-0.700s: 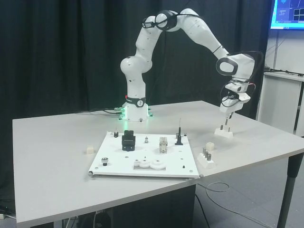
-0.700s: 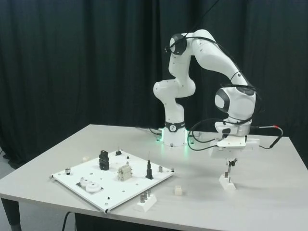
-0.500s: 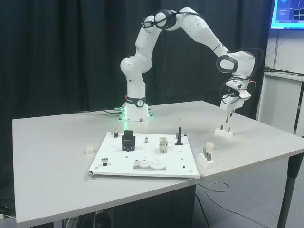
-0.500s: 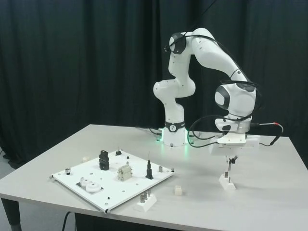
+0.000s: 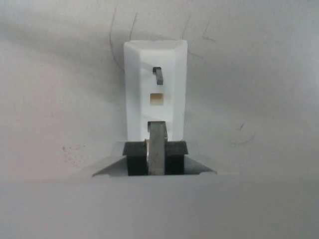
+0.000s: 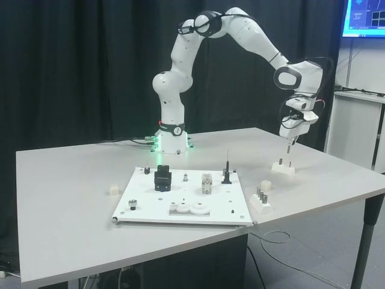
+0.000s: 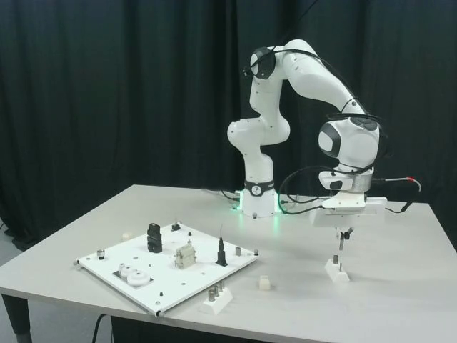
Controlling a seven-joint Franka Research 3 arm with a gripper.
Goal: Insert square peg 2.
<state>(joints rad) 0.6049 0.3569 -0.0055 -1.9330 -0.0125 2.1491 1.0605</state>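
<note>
My gripper (image 5: pixel 157 158) is shut on a grey square peg (image 5: pixel 157 144), which stands upright between the black pads (image 5: pixel 134 158). The peg hangs above a small white holder (image 5: pixel 137 84) on the table. That holder has an empty square hole (image 5: pixel 157 99) and one more peg (image 5: pixel 158 74) still standing in it. In the room views the gripper (image 6: pixel 292 138) (image 7: pixel 343 233) hovers over the holder (image 6: pixel 283 168) (image 7: pixel 337 271) at the table's right side, with the held peg (image 6: pixel 292 144) (image 7: pixel 341 243) clear of it.
A white task board (image 6: pixel 153 208) (image 7: pixel 100 270) with black and grey fixtures lies near the front edge. Beside it stand a second holder with several pegs (image 6: pixel 261 203) (image 7: pixel 216 301) and a small white block (image 6: pixel 265 184) (image 7: pixel 264 283). Another small block (image 6: pixel 113 189) sits left of the board.
The arm has risen straight up with the peg in the gripper, so the gap between the peg tip and the holder has grown.
</note>
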